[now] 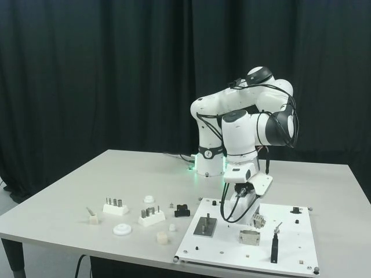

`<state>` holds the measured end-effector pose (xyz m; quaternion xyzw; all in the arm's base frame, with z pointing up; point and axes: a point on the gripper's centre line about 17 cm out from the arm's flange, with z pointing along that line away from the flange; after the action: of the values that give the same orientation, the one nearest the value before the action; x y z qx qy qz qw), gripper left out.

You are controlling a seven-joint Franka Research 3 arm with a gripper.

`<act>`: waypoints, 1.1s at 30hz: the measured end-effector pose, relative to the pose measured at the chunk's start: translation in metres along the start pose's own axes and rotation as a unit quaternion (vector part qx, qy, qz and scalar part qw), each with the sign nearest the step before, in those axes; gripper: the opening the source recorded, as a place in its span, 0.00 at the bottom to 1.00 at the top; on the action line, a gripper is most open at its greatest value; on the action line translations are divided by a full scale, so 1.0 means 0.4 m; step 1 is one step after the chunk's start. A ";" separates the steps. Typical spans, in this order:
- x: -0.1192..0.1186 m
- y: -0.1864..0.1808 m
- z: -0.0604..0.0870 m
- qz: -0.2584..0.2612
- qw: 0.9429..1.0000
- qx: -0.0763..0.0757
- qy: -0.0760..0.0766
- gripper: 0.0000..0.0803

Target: Insert waterproof.

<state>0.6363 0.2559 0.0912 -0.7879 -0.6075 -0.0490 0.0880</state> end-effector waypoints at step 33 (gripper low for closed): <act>-0.020 0.031 0.009 -0.059 0.998 -0.030 0.019 0.39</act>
<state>0.6462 0.2459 0.0854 -0.7517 -0.6496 -0.0872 0.0730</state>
